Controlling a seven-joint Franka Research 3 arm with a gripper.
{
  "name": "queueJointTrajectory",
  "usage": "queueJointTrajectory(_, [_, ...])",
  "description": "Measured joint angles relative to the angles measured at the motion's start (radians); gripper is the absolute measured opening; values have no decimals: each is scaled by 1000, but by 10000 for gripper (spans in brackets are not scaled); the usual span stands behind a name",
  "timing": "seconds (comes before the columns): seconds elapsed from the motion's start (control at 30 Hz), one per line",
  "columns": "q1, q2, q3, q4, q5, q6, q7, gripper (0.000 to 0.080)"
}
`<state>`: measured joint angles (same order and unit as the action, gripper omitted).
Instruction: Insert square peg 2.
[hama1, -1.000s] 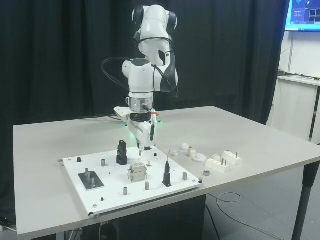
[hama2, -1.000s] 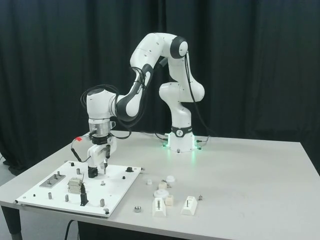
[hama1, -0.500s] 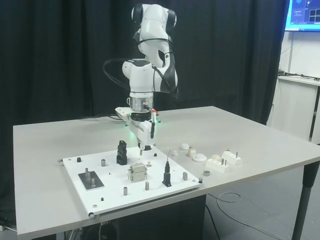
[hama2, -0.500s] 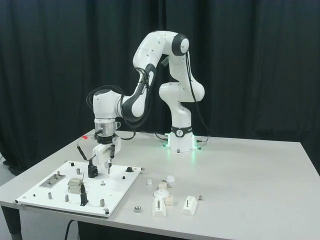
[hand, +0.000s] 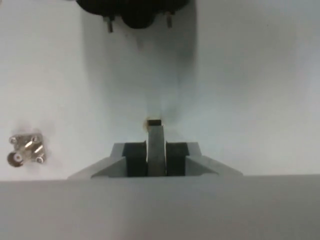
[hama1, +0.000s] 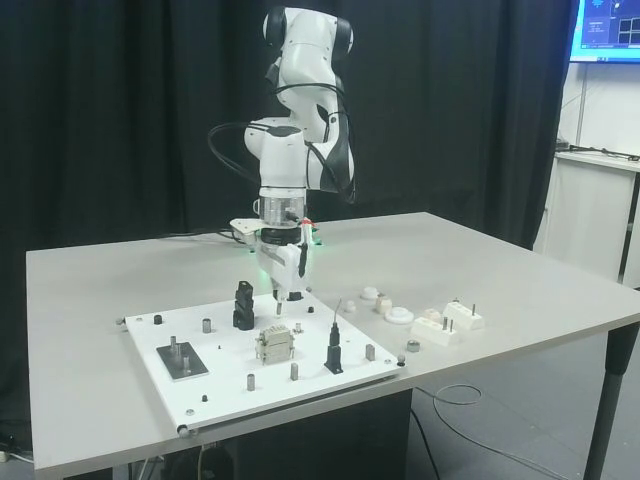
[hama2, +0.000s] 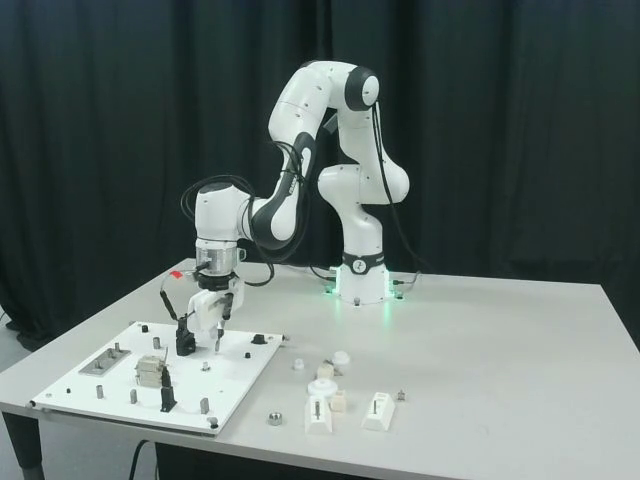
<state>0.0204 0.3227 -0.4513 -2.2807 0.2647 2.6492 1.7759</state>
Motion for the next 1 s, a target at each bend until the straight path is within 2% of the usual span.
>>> queueJointTrajectory(0.27, [0,-3,0,0,0,15,0,76])
queueJointTrajectory(1.0, [0,4,-1,0,0,16,0,76])
